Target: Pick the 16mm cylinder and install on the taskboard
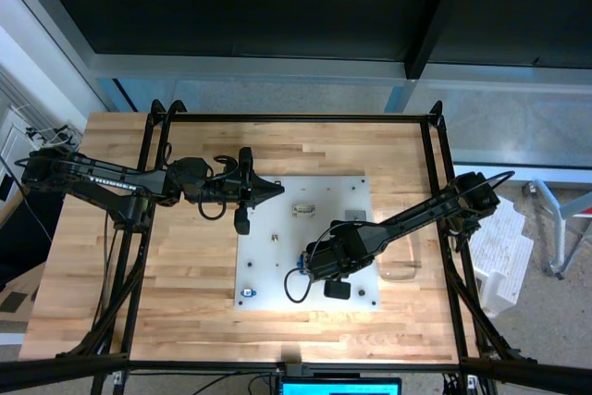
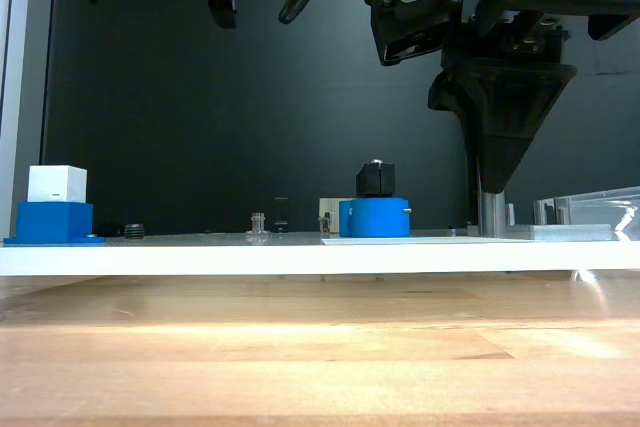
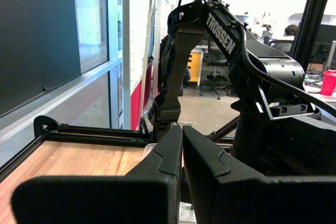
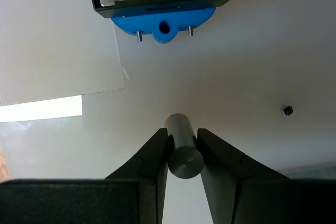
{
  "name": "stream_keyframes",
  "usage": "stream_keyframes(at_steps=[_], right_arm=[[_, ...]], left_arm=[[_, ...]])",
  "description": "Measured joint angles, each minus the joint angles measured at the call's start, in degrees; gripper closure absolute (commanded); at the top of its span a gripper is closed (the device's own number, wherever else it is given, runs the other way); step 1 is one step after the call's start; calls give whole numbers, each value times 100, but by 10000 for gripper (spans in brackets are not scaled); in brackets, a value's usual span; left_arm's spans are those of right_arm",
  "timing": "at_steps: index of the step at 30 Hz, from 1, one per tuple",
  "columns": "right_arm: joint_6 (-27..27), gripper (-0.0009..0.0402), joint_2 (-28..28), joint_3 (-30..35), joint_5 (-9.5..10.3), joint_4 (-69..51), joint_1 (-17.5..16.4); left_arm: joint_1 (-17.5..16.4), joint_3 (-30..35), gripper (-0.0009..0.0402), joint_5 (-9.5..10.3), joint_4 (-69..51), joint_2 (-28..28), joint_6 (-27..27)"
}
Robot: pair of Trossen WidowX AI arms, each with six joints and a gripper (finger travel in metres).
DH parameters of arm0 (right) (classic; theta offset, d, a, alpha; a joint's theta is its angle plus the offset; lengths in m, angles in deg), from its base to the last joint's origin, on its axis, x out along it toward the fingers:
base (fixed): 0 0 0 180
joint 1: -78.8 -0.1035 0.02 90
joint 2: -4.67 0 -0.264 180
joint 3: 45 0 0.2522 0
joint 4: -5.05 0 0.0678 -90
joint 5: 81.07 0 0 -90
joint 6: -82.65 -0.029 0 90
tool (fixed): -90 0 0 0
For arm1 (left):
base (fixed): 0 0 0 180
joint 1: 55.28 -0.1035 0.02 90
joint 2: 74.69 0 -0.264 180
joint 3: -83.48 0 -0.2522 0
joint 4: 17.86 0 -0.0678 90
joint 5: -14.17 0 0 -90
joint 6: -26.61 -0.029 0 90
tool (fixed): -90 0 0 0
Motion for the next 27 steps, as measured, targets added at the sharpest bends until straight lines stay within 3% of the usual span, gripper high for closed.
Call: stream_keyframes(at_steps=[16,27], right_arm=[[-2,389,0,0,-2,4,0],[0,308,0,0,-4,11,0]], left_arm=[[4,0,392,-2,0,0,0],[0,0,392,0,0,0,-2]])
